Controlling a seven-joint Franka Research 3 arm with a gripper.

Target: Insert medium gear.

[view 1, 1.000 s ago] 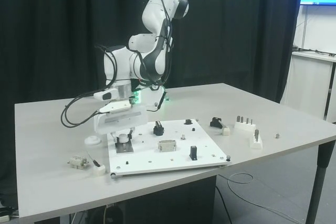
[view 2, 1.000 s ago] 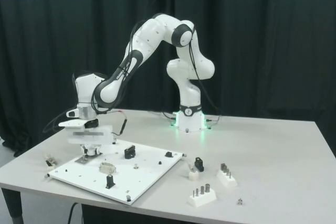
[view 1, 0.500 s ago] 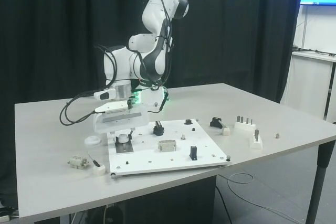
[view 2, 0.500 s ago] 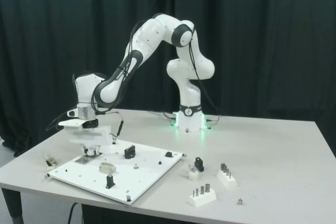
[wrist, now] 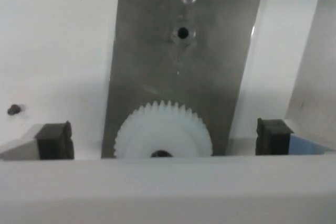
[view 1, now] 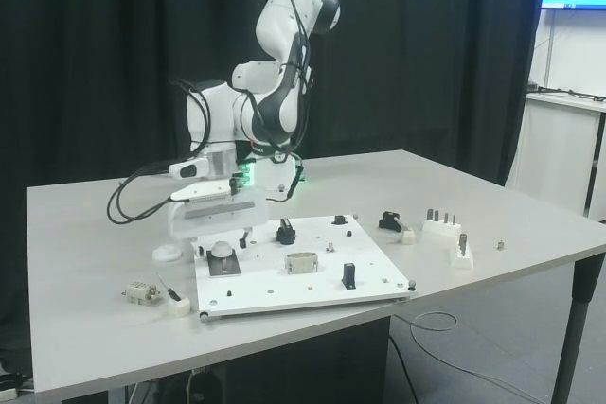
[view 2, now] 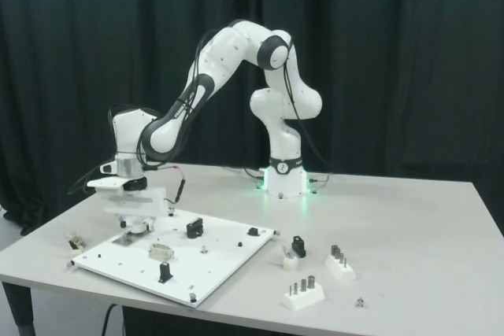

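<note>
Fingers (wrist: 53, 141) stand well apart, one black pad on each side of the medium gear (wrist: 163, 136) and neither touching it, so nothing is clamped. From the wrist view the white gear lies flat on the grey metal plate (wrist: 184, 61), directly beneath the gap between the fingers, its bore facing straight up; being round, it has no long axis across the plate, only that upright one. A small hole (wrist: 182, 33) sits further along the plate. From the room, the gripper (view 1: 223, 234) hovers over the gear at the white board's (view 1: 312, 292) corner, on the grey bench (view 1: 85, 234). I judge it seated already.
</note>
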